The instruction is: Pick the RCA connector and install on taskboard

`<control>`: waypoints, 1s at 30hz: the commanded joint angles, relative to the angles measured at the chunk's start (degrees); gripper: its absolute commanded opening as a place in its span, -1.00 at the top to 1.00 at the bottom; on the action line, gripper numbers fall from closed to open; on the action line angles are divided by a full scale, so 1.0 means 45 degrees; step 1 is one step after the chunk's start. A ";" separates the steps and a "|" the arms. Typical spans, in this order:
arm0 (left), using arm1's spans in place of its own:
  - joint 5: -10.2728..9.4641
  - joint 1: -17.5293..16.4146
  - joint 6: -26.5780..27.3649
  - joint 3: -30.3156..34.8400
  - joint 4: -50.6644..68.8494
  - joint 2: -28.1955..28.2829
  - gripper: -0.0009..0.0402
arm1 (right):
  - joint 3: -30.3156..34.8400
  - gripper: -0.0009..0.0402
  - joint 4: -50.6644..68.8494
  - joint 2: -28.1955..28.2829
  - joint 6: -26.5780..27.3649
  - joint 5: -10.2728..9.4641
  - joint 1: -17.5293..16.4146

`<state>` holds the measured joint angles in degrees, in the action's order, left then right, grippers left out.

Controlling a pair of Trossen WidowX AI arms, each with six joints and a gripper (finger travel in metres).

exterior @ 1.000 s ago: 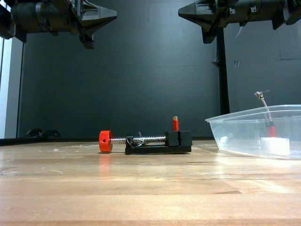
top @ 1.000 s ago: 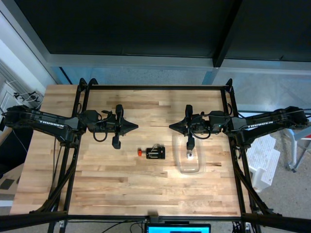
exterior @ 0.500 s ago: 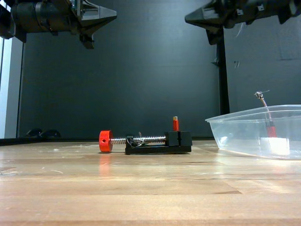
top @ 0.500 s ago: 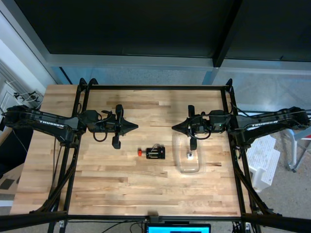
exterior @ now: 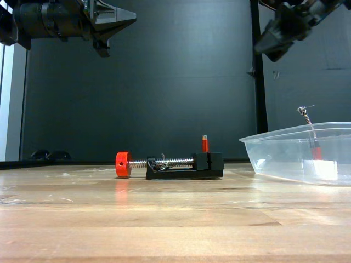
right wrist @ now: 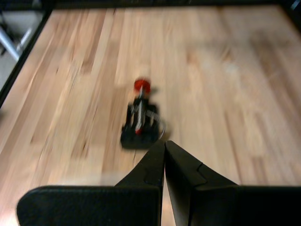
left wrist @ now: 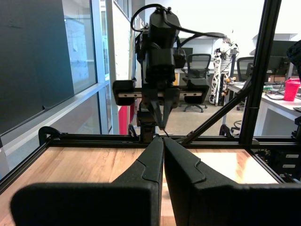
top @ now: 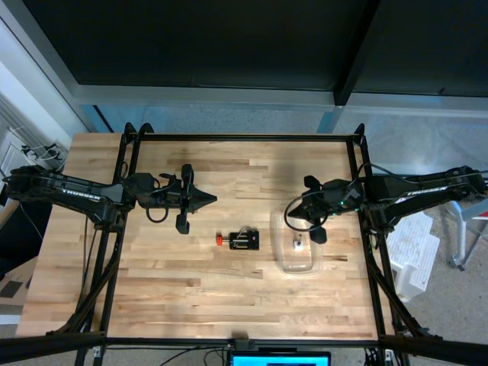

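The left hand [top: 214,200] is hanging high over the desk [top: 191,297], on the left side and toward the far part. Its tip is pointing to the right. Its two fingers [left wrist: 153,157] are pressing together, so the hand is closed and is holding nothing. In the low view the left hand [exterior: 133,19] is sitting way up above the desk, well apart from everything on it.

The right hand [top: 289,216] is hanging over the far left corner of the clear tray [top: 298,271]. It is tipping down and pointing to the left. Its fingers [right wrist: 153,162] are also pressing together, so it is closed and empty. In the low view the right hand [exterior: 258,50] is up high, well above the tray [exterior: 285,156].

The RCA connector [top: 297,244] is lying inside the clear tray, on the right side of the desk. It is a tiny whitish bit, and no hand is touching it.

The taskboard [top: 245,241] is sitting on the desk in the middle, just left of the tray and apart from it. Its red knob [top: 219,240] is sticking out to the left. In the low view the taskboard [exterior: 184,167] is lying flat, with the red knob [exterior: 123,164] on its left end. The right wrist view is showing the taskboard [right wrist: 139,128] past the closed fingers.
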<state>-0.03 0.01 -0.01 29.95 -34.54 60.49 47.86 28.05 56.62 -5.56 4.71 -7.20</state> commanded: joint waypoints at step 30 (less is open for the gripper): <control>0.0000 0.0000 0.0000 0.0000 0.0000 0.0000 0.96 | 0.0578 0.64 0.5620 0.0918 -0.1554 0.0053 -0.1545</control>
<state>-0.05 0.01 -0.01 29.93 -34.54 60.49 50.57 53.41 60.34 -12.56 4.89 -14.06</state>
